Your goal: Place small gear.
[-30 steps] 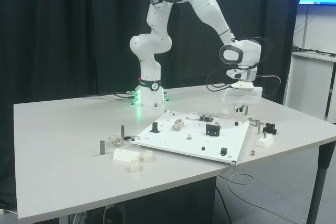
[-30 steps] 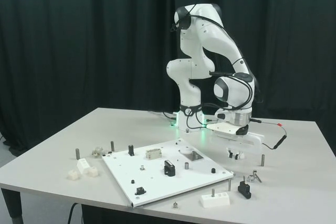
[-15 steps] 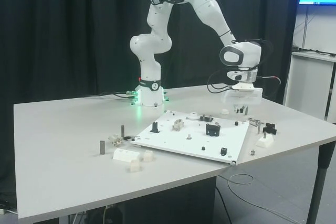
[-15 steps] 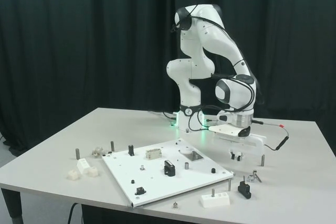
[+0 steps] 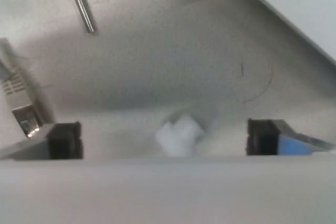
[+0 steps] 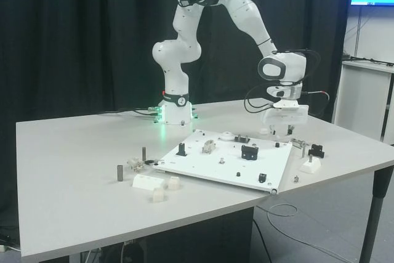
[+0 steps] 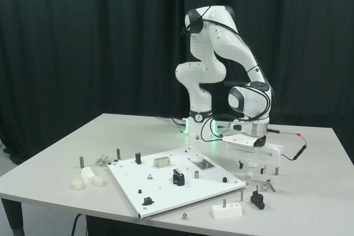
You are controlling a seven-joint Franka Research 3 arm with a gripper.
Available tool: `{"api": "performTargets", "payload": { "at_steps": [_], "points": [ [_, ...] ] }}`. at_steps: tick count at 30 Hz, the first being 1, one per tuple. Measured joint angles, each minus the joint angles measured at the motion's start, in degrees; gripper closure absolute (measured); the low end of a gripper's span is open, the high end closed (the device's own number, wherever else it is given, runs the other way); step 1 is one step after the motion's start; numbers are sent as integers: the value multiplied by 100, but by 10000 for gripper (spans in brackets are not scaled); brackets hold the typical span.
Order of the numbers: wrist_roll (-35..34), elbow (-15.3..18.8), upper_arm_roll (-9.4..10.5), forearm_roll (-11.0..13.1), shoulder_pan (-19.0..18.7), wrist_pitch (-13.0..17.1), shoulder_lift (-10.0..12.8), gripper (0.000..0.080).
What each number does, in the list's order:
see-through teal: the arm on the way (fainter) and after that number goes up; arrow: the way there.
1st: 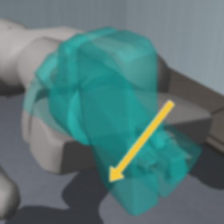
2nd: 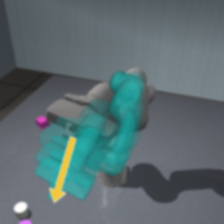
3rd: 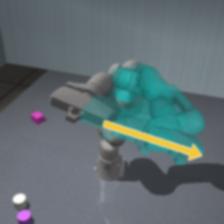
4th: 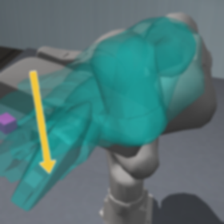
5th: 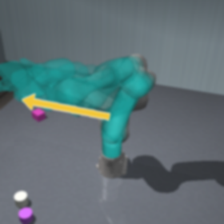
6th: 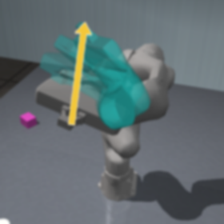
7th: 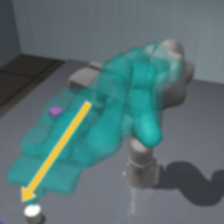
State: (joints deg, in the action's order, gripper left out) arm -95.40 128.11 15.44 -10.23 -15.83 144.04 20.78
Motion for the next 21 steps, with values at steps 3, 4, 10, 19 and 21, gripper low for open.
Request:
{"api": "performTargets", "payload": {
  "at_steps": [3,4,10,19,21],
  "points": [
    [0,0,-1,0,0,0,-2,94],
    [0,0,-2,0,0,0,-6,94],
    [0,3,-4,0,0,-81,-92,19],
    [0,68,25,22,0,-442,-441,6],
    [0,91,47,48,0,-498,-522,3]
  ]
}}
